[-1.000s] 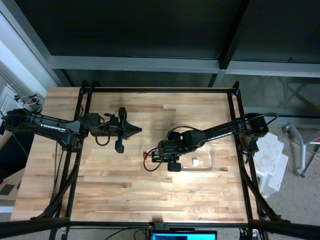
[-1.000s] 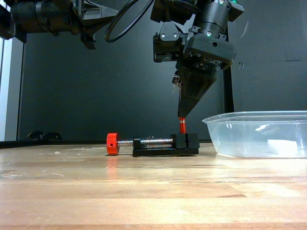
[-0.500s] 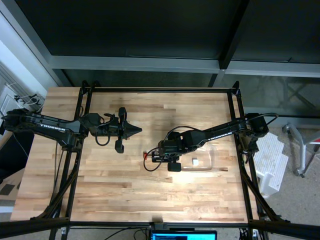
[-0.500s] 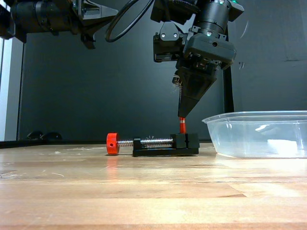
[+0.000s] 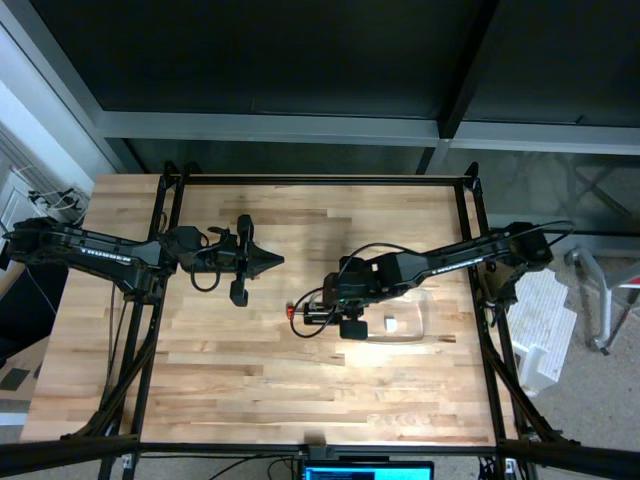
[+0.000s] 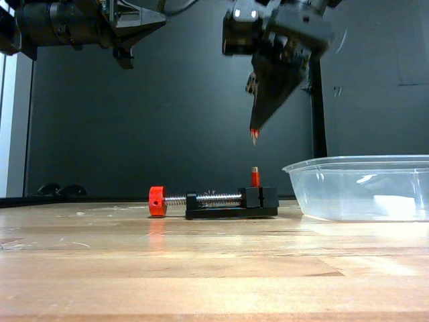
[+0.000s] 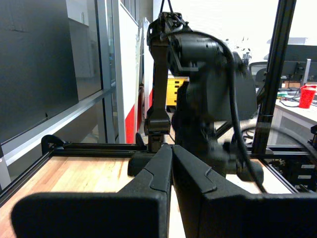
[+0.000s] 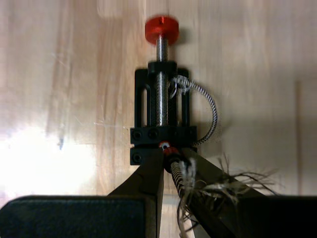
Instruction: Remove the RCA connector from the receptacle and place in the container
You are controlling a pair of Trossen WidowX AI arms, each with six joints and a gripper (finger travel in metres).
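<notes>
RCA connector (image 6: 254, 136) in right gripper (image 8: 172, 157); left gripper (image 5: 275, 261) aloft.

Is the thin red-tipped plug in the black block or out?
Out: right gripper holds the plug in air above the black block; left gripper parked high, shut.

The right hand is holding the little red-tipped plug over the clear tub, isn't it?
No. The low view shows the right hand holding the plug above the black block, short of the tub. The left hand hangs shut, well to the left.
</notes>
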